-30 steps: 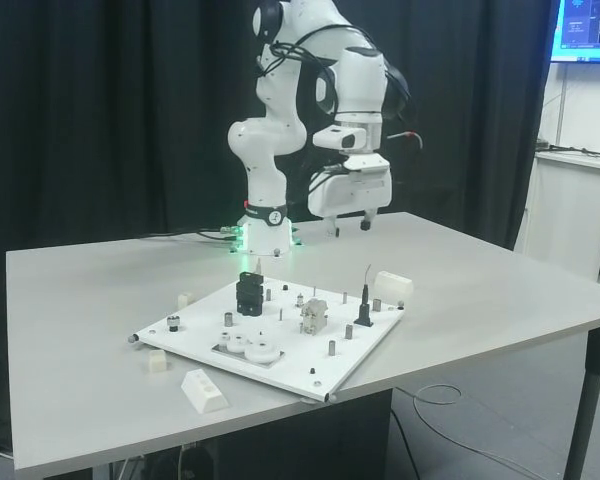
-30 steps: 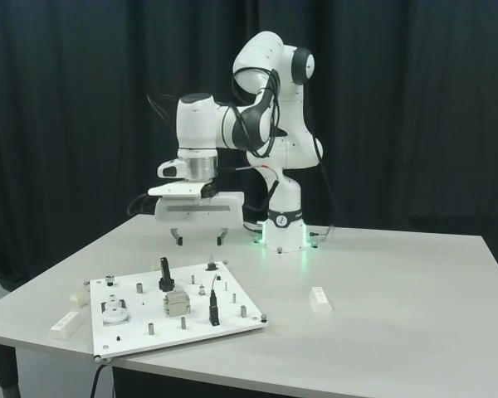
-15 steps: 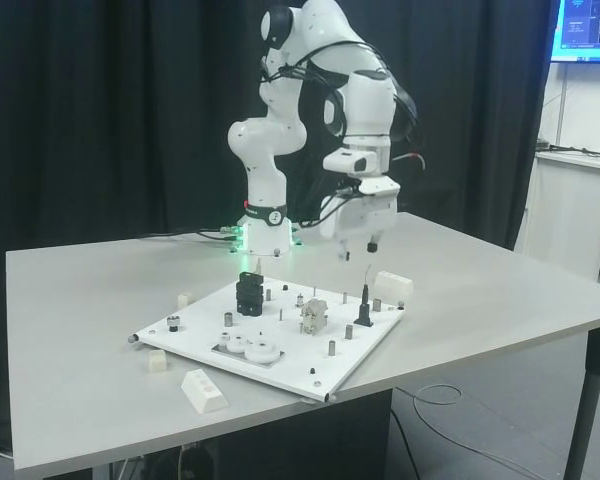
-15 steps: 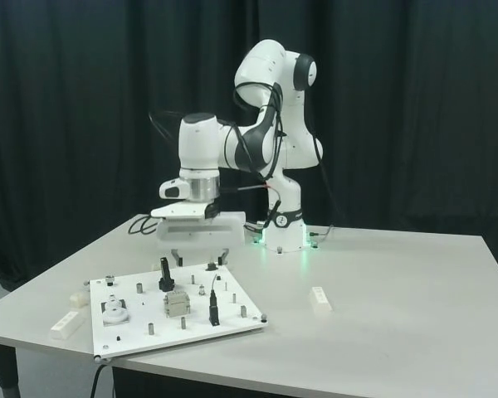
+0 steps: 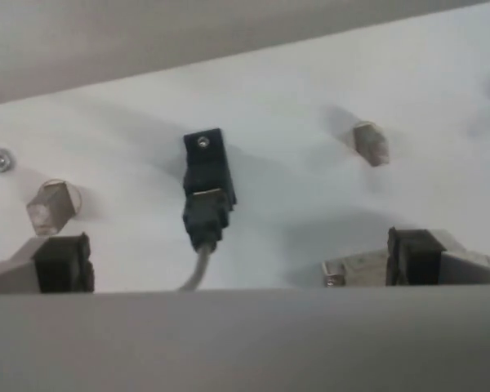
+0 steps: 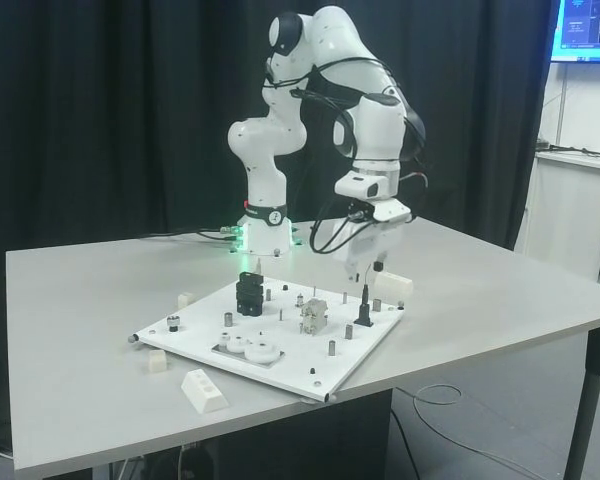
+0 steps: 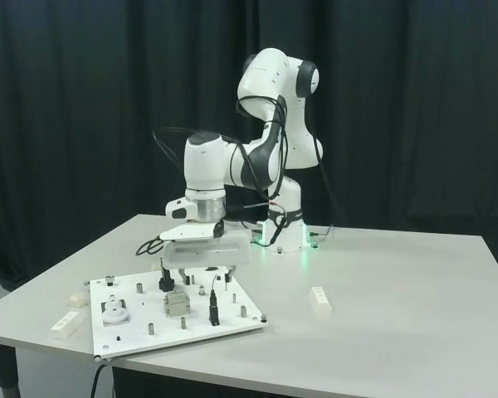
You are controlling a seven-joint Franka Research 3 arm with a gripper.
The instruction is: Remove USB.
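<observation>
USB (image 5: 205, 211) sits between spread jaws, gripper (image 5: 237, 261) above, not gripping. Risk: off-centre closing could bend plug, lift board (image 6: 380, 335).

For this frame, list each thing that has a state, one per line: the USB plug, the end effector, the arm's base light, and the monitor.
USB plug: seated in its black socket on the white board, cable attached.
end effector: open, fingertips on either side of the plug, touching nothing.
base light: lit green.
monitor: switched on.
</observation>
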